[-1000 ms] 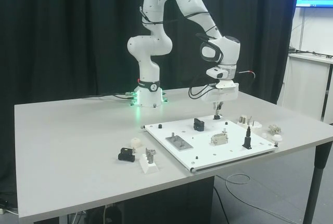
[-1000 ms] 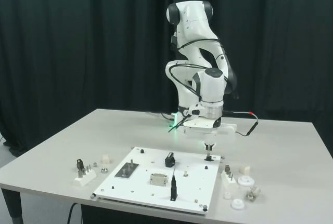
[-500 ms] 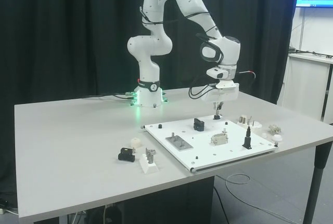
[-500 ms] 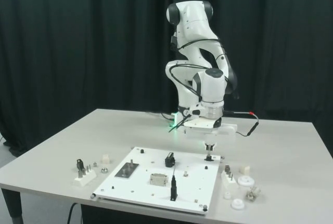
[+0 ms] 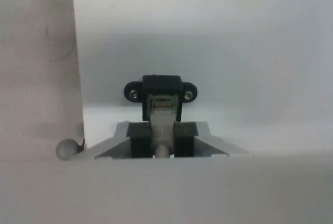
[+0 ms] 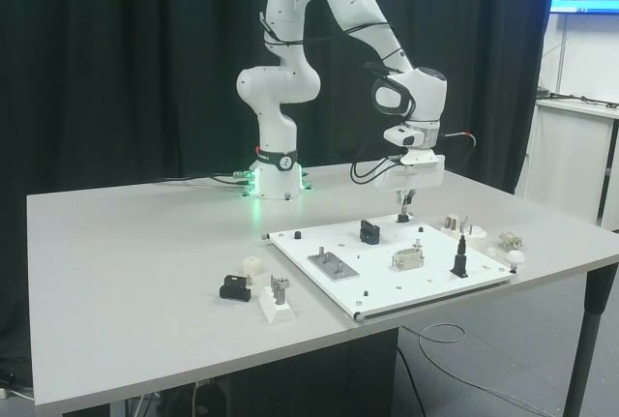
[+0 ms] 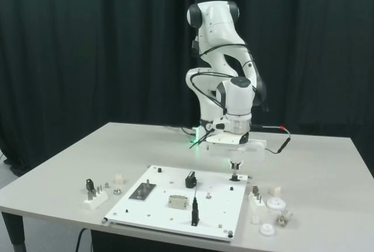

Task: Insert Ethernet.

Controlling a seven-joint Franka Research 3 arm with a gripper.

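Nearest the second room camera, at the front of the white board (image 7: pixel 175 208), a black upright post (image 7: pixel 194 210) stands alone, with a small metal block (image 7: pixel 177 202) and a grey plate (image 7: pixel 142 190) behind it and a black bracket (image 7: pixel 190 180) further in; none of these has shifted over the last second; at the far edge of the board the gripper (image 7: pixel 235 169) hangs straight down over the black socket (image 7: pixel 234 177), and it too sits where it sat a second ago, so the only change is no visible change at all; from the wrist the fingers are clamped on the plug (image 5: pixel 162 114), whose clear tip with its row of contacts lies against the mouth of the socket (image 5: pixel 161 90), the two screws showing either side; whether the plug is fully seated I cannot tell; my reading is that the arm has stopped travelling and is pressing or settling at the socket, so the insertion is at or close to its end, with release the likely remaining step; behind rises the white arm (image 6: pixel 338 11) on the grey table (image 6: pixel 126 243).
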